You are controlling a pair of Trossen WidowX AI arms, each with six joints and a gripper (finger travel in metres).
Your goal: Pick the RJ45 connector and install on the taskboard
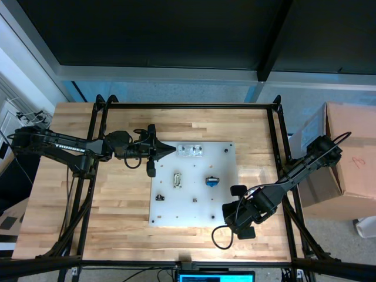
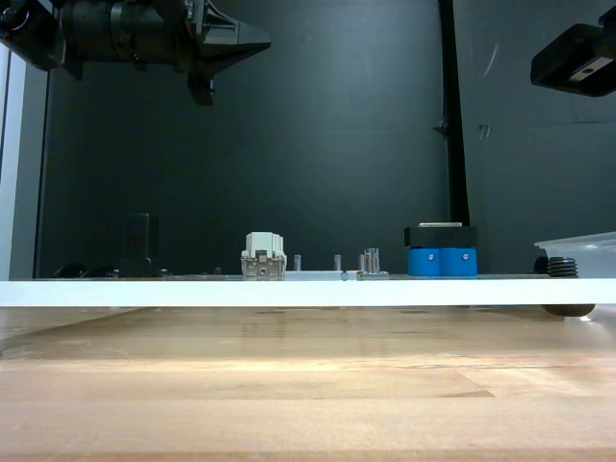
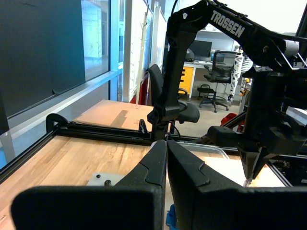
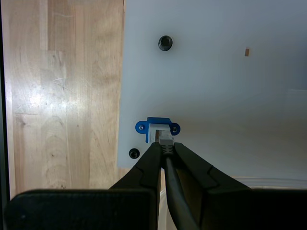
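First, the right gripper [image 4: 166,145] hung over the near right part of the white taskboard [image 4: 216,86], raised well above it. Its fingers were clamped on the RJ45 connector [image 4: 166,140], with the black cable [image 4: 173,191] running back between them. The connector was held clear of the board. In the right wrist view the blue seat [image 4: 157,126] showed just past its tip. Farther off, the left gripper [image 3: 166,148] hovered high over the board's far left edge, fingers pressed together on nothing.

Closed left pincer [image 3: 166,143] aloft; right pincer [image 4: 165,146] downward, clamping RJ45 connector [image 4: 166,139].
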